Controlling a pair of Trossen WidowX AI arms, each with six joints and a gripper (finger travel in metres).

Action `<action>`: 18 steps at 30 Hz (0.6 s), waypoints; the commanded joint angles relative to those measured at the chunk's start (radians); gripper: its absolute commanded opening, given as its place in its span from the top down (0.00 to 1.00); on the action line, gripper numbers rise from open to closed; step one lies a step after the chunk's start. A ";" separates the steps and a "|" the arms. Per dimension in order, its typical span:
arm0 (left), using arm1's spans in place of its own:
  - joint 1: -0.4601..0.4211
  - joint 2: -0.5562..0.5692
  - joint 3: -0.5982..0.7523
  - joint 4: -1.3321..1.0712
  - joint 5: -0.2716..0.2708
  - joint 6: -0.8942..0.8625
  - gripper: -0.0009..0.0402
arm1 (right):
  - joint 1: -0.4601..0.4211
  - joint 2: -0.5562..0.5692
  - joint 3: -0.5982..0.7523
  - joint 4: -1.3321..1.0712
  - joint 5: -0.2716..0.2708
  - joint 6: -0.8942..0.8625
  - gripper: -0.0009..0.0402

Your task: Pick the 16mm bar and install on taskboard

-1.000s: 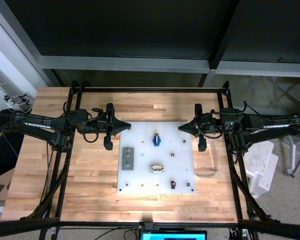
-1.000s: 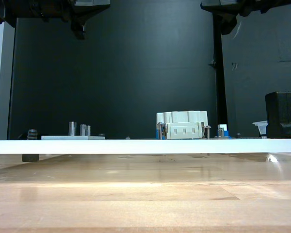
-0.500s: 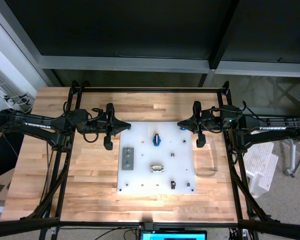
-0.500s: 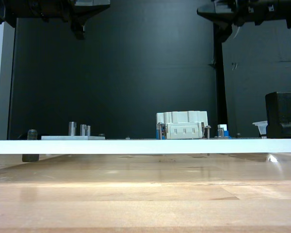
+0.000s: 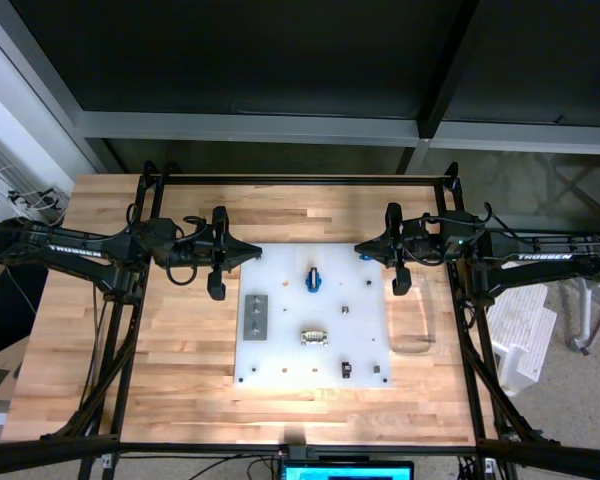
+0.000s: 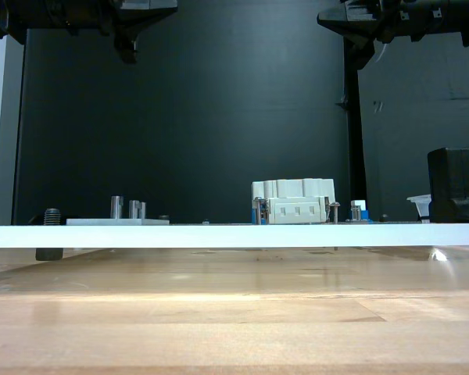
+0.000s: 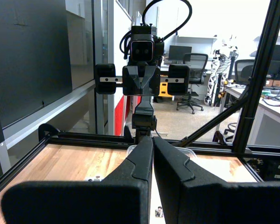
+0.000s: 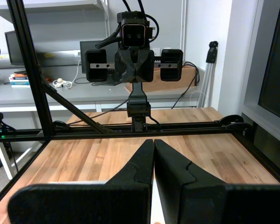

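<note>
Hovering both arms high above the white board (image 5: 280, 355), well apart from everything on it. Holds the left tool (image 5: 252, 254) near the board's far left corner, level and pointing inward; shows its black fingers (image 7: 142, 158) clenched flat together with nothing between. Mirrors that with the right tool (image 5: 361, 250) near the far right corner, likewise clenched and empty, fingers (image 8: 142, 163) meeting along a thin seam. Reads as a ready stance, judging by the height and the two facing tools: leaves the whole board open to view before any reach down.

Cannot tell where the 16mm bar is. Grips it in neither tool. Finds short metal pegs (image 6: 117, 207) standing upright on a flat gray plate (image 5: 254, 318) at the board's left side, smooth and round; may count the bar among them, but cannot say. Notes a clear plastic tray (image 5: 415, 345) on the wooden surface (image 5: 180, 360) just beside the board's right edge, contents not made out.

Elsewhere on the board: a glossy blue part (image 5: 313, 279) toward the far side, a pale ribbed connector (image 6: 293, 199) near the middle, a matte black block (image 6: 453, 183) at the near right.
</note>
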 commanded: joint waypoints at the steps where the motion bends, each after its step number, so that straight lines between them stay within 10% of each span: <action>1: 0.000 0.000 0.000 0.000 0.000 0.000 0.98 | 0.001 0.000 0.002 0.000 0.000 0.000 0.98; 18: 0.000 0.000 0.000 0.000 0.000 0.000 0.98 | 0.000 0.000 0.002 -0.017 0.000 -0.002 0.98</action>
